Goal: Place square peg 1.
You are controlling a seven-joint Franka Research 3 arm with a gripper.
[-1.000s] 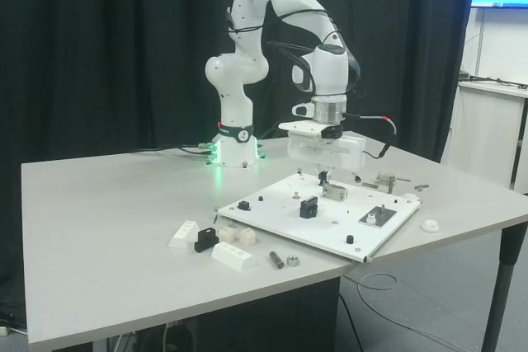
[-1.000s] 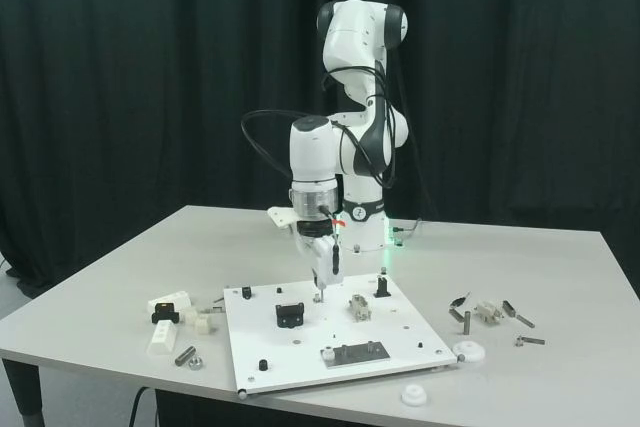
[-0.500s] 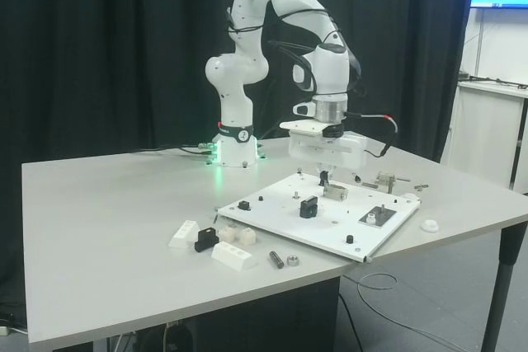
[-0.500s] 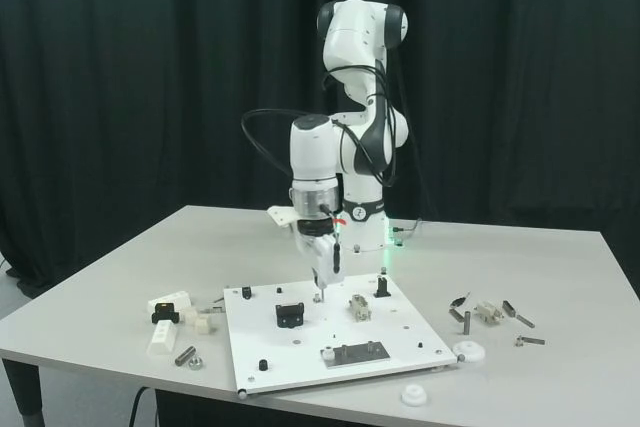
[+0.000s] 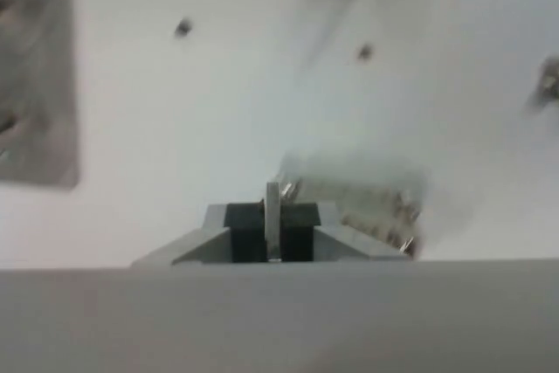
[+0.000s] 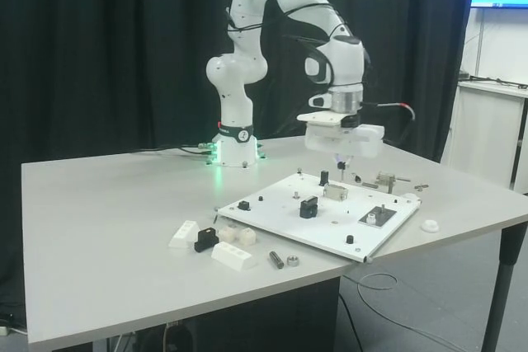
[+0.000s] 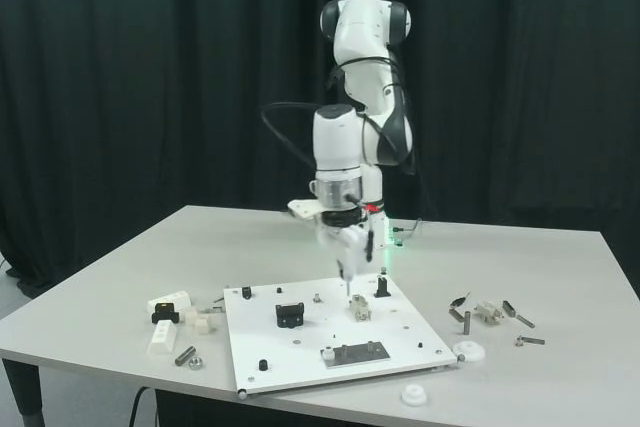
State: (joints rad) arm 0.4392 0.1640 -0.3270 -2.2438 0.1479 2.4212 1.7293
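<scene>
**Arm raised over the assembly plate.** The white arm (image 6: 272,6) holds its pincer (image 6: 340,157) clear of the white plate (image 6: 330,228), which lies on the grey bench (image 6: 99,204). In the second room view the pincer (image 7: 344,265) hangs just above a small metal block (image 7: 358,307) near the middle of the plate, not touching it.

In the wrist view the pincer (image 5: 272,220) is narrow. Its black pads (image 5: 244,224) are pressed onto the square peg (image 5: 272,203), a thin pale bar held upright between them. The peg is thus in the air above the plate, not seated in it. A blurred metallic part (image 5: 367,203) lies below the fingertips.

A black post (image 6: 323,177) stands on the plate beside the metal block. A black clamp (image 6: 308,206) sits nearer the plate's middle. White blocks (image 6: 183,233) lie on the bench beside the plate, and a white disc (image 6: 429,225) lies off its far corner.
</scene>
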